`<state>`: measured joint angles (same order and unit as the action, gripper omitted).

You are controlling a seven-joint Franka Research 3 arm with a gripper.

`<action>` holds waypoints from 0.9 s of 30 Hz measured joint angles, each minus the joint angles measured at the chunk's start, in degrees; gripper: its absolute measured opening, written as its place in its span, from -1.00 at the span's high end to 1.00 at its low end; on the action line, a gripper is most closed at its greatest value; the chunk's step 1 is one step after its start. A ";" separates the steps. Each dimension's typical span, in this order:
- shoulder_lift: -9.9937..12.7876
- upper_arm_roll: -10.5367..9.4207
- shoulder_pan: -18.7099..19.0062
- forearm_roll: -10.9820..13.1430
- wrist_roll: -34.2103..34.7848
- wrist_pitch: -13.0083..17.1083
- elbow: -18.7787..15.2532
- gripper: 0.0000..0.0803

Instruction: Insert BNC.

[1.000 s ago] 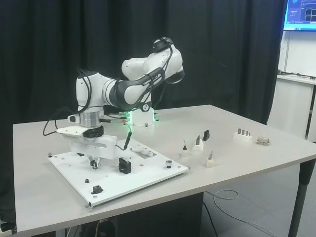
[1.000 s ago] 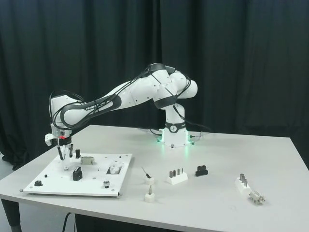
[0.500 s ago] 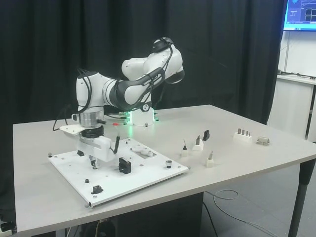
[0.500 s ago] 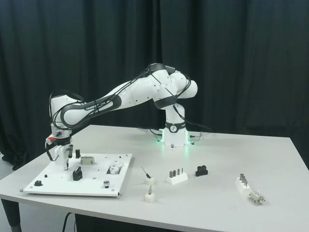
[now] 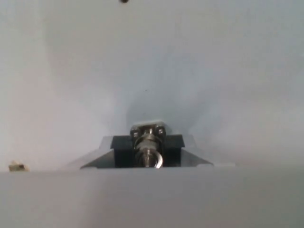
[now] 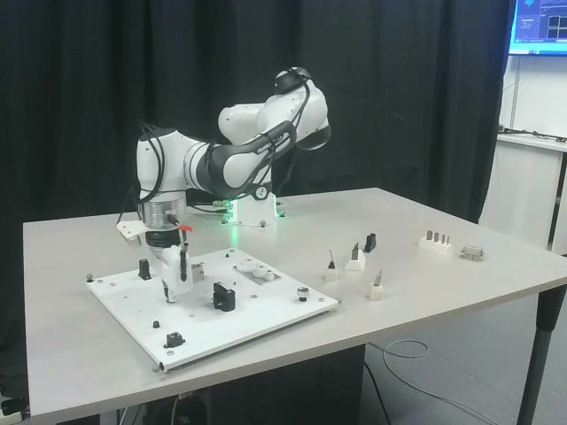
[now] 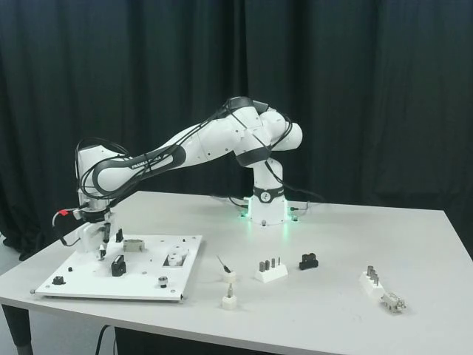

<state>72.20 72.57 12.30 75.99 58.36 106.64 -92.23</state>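
My gripper (image 6: 169, 285) low over the white board (image 6: 257, 310) at frame left, BNC (image 5: 148, 148) centred in wrist view, finger opening I cannot tell

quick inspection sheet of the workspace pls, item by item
surface: grey table bearing a white board.
job's things: BNC connector centred in the wrist view, on a black mount.
clutter: small white blocks with pins and a black part beside the board.
grippers: gripper low over the board.
cables: black cable along the arm.
surroundings: black curtain; screen at one corner.
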 joint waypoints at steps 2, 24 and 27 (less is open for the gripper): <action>0.00 -0.01 -0.02 0.00 2.34 0.01 0.00 0.70; 0.02 -0.13 0.38 -1.15 26.42 0.83 -0.02 0.70; 0.02 -0.14 0.44 -1.32 29.63 0.95 -0.02 0.70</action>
<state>72.22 72.43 12.74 74.67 88.00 107.59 -92.25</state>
